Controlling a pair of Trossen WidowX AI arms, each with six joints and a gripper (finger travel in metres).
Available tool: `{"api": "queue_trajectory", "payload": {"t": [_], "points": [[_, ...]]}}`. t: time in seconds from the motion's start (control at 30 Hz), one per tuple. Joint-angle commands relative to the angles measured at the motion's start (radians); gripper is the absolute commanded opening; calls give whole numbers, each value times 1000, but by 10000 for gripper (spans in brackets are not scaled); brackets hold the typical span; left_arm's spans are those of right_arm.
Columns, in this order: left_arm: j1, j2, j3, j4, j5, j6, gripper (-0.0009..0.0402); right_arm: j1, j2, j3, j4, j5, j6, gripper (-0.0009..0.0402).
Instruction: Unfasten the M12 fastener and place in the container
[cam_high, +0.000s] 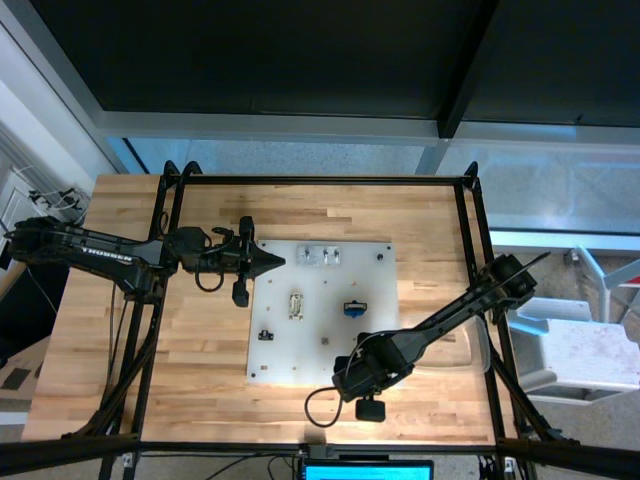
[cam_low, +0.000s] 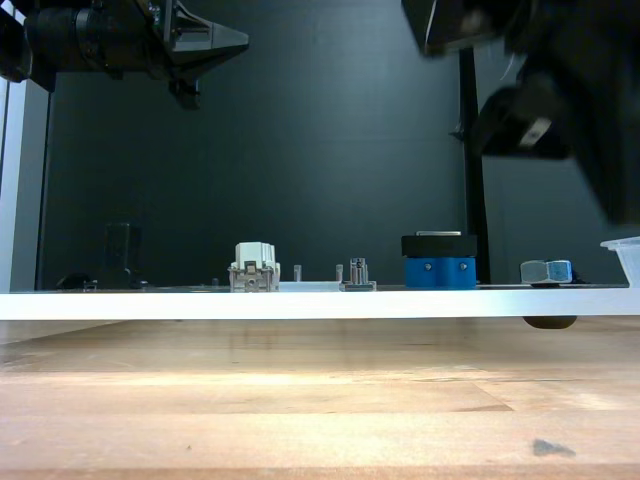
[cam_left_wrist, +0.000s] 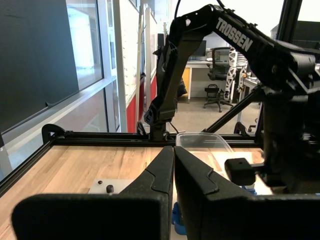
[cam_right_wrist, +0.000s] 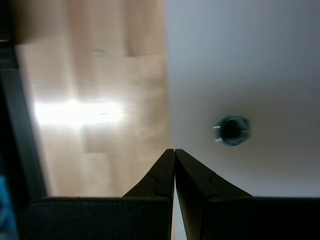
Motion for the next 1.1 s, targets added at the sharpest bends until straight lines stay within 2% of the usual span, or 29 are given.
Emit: {"api": "queue_trajectory", "payload": {"t": [0.03,0.1,0.57,0.63,0.67,0.7,0.77,0.8,0.83,1.0,1.1], "points": [[0,0,0,0,0,0,0,-1,8,-13,6,21,3,0],[0,0,0,0,0,0,0,-3,8,-20,6,55,8,0],[0,0,0,0,1,0,0,-14,7,-59,61,64,19,0],[0,0,0,0,1,0,0,-14,3,-52,31,82,21,0],[0,0,0,0,0,0,0,-14,1,-44,-2,107,27,0],[0,0,0,0,0,0,0,-13,-5,-33,-42,154,39,0],[0,0,0,0,0,0,0,-11,-12,-6,-132,282,89,0],[0,0,0,0,0,0,0,-10,-17,8,-167,332,109,0],[0,0,0,0,0,0,0,-10,-19,19,-190,357,119,0],[0,0,0,1,0,0,0,-9,-28,39,-201,350,111,0],[0,0,0,0,1,0,0,-9,-28,38,-190,282,87,0]]}}
